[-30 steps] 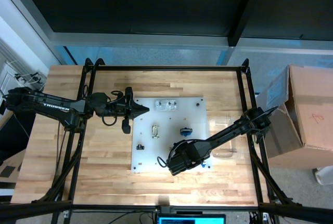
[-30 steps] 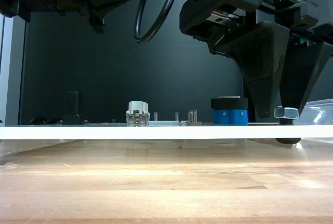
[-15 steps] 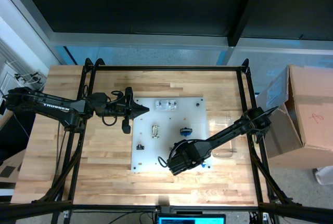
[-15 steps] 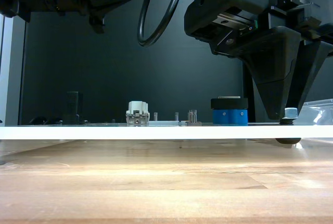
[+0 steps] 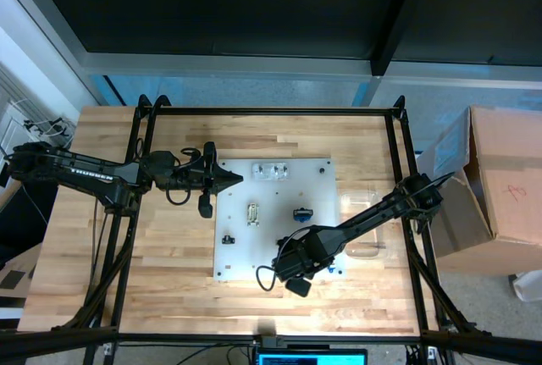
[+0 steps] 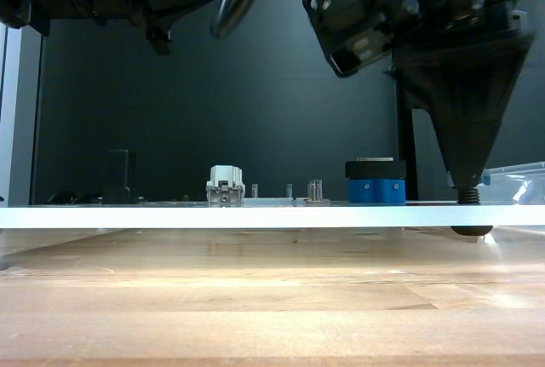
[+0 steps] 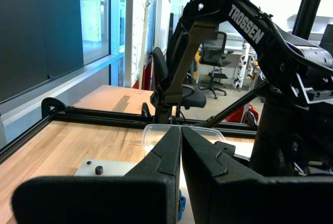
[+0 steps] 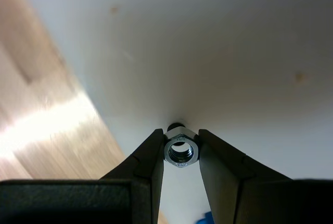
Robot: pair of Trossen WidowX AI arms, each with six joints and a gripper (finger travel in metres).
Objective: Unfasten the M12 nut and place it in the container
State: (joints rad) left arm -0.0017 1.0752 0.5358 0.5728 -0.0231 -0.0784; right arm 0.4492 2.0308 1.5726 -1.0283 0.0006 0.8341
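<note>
1. The right gripper (image 6: 466,185) is pointing straight down at the near right edge of the board (image 5: 254,251)
2. Its fingers (image 8: 151,156) are pinching the nut (image 8: 180,152) from both sides, with the nut's hole facing the wrist camera
3. The stud (image 6: 466,197) is showing its ribs just below the fingertips in the low view, and a black bit of it is peeking out behind the nut in the right wrist view; whether the nut is sitting on its stud or just clear of it, I cannot tell
4. The container (image 5: 371,252) is lying beside the board's right edge, apart from the nut
5. The left gripper (image 5: 235,179) is hanging high over the board's far left edge, its fingers pressing together around nothing
</note>
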